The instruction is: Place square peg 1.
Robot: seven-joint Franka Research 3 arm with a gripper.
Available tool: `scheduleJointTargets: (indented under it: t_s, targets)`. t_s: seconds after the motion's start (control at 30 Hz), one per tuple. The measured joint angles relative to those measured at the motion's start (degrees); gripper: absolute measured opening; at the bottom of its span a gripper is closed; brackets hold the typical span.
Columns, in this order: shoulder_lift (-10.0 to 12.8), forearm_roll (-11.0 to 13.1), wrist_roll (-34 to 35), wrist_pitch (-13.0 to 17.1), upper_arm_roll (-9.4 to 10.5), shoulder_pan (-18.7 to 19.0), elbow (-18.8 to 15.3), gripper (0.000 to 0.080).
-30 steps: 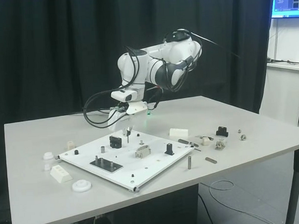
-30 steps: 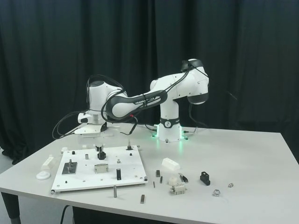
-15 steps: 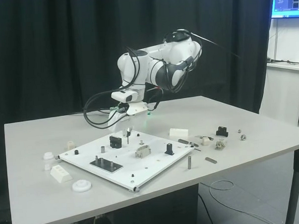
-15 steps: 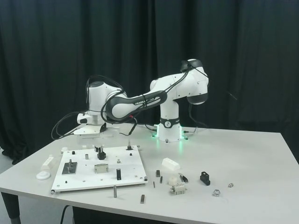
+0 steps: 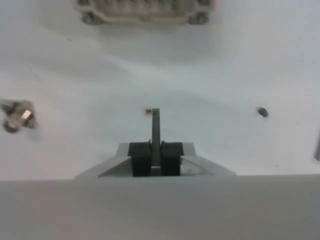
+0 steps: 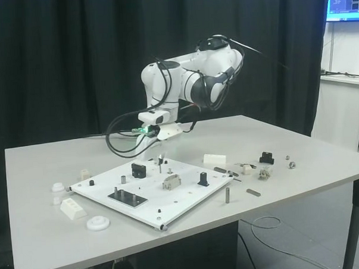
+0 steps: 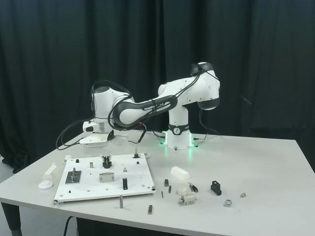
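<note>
My gripper point(image 5: 155, 159) is shut on a thin grey square peg point(image 5: 155, 131), held upright between the black pads point(image 5: 140, 158). The peg's lower end hangs just above the white board point(image 5: 225, 75), right beside a small square hole point(image 5: 148, 112). In the first room view the gripper point(image 6: 159, 152) hovers over the back middle of the board point(image 6: 182, 197), with the peg point(image 6: 160, 161) pointing down, to the right of a black block point(image 6: 138, 170). In the second room view the gripper point(image 7: 102, 146) sits over the board's far side point(image 7: 88, 187).
A grey connector point(image 5: 145, 10) point(image 6: 171, 182) stands on the board near the peg, with a small bolt point(image 5: 17, 116) and a black stud point(image 5: 263, 112). Loose parts lie around the board: a white block point(image 6: 214, 158), a black piece point(image 6: 266, 158), white pieces point(image 6: 72, 207).
The arm has carried the peg sideways over the board, away from the black block toward the board's middle, and turned the wrist slightly. The grip on the peg is unchanged.
</note>
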Motion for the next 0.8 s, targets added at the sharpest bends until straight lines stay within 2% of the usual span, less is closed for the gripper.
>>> scheduleJointTargets:
  t_s: [0.37, 0.63, 0.8]
  targets:
    - [-0.1, 0.0, 6.1, -7.4, -1.45, 4.8, 0.0, 0.0036]
    - [-0.7, -0.9, 12.4, -12.6, -2.79, 10.7, -0.6, 0.0036]
    - [-0.9, -1.1, 16.3, -14.8, -3.38, 15.2, -1.8, 0.0036]
